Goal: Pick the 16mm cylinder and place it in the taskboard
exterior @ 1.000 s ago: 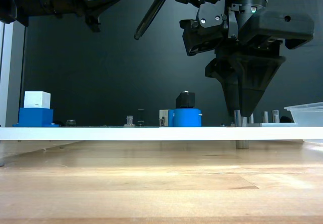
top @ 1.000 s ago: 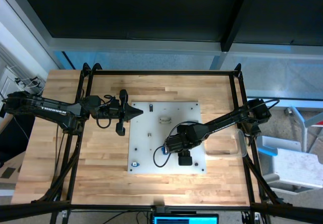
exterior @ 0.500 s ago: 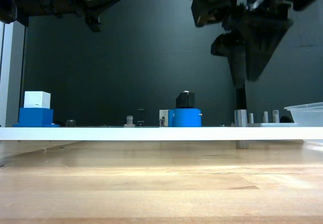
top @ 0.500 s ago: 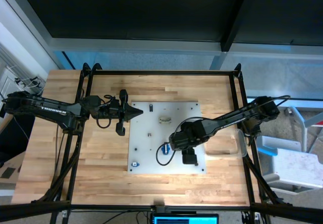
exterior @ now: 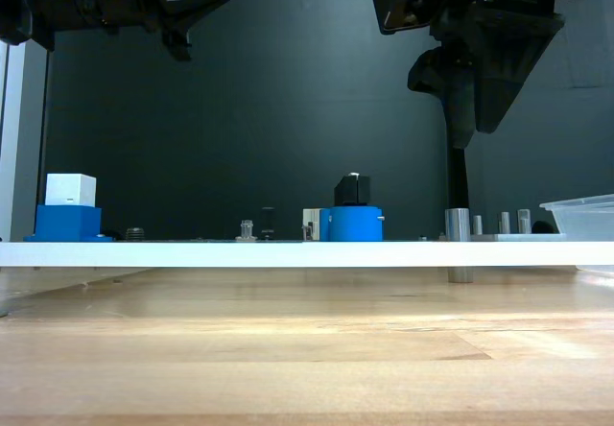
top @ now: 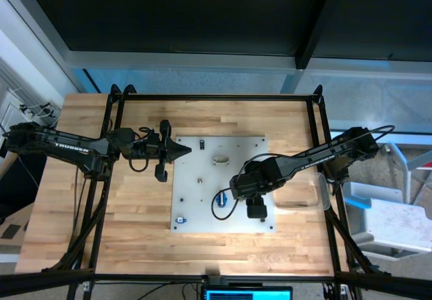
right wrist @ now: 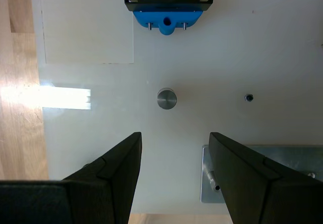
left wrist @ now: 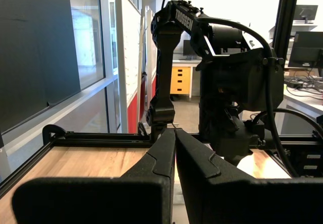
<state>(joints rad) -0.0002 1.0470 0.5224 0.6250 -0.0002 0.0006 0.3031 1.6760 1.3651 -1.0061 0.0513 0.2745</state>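
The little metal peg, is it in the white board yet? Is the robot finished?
Done: the 16mm cylinder stands upright in its hole in the taskboard. In hand: nothing; the right gripper hovers open above it, not touching. The left gripper sits shut, parked at the board's left edge. Left: probably just backing the right gripper away.

High, low and down-facing right gripper [right wrist: 175, 134] cameras share the flat white square taskboard [top: 192, 198] — the left gripper [left wrist: 175, 130] camera looks level across it.

The 16mm cylinder [right wrist: 166, 98] is a little shiny grey peg, standing upright in a hole in the taskboard [right wrist: 252, 42]. Its bottom end pokes out under the flat white plate.
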